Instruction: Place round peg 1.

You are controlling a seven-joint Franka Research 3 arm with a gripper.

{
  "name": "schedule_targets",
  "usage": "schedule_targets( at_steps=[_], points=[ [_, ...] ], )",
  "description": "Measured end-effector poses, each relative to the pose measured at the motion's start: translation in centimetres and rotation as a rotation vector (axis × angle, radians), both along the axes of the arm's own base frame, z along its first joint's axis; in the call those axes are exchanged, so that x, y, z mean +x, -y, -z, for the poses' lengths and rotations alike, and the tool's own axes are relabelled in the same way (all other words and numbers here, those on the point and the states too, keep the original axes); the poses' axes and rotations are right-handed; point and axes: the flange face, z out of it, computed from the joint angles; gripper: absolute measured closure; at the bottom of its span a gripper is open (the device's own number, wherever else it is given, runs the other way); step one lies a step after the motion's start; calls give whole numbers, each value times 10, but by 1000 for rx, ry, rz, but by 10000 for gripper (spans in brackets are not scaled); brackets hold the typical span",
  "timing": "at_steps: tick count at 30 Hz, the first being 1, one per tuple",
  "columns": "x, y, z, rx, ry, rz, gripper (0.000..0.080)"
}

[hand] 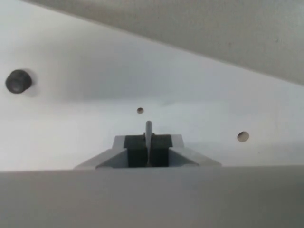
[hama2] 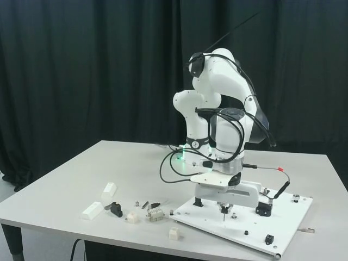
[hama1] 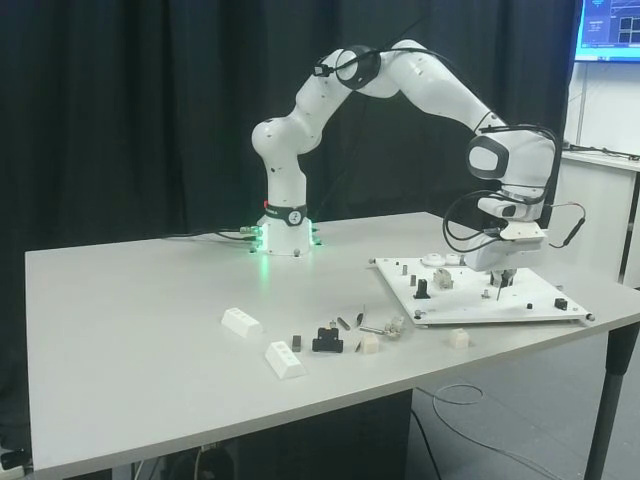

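My gripper [hand: 148,151] is clenched on round peg 1 [hand: 148,130], a thin grey pin held upright between the black pads [hand: 137,151], its long axis pointing straight down at the white board [hand: 85,71] just beneath it. In the wrist view I judge the small hole [hand: 140,110] just beyond the peg's tip to be the target, nearer than the larger hole [hand: 242,137] or the black knob [hand: 18,81]. I can read no brand, label or writing anywhere.
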Motion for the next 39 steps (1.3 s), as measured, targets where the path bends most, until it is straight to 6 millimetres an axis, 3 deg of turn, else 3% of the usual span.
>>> schedule_targets(
  at_steps=[26, 31, 39],
  points=[
    [2, 4, -3, -7, -2, 2, 786],
    [5, 17, -7, -44, -10, -8, 786],
    [11, 54, -23, -114, -33, -13, 786]
  ],
)
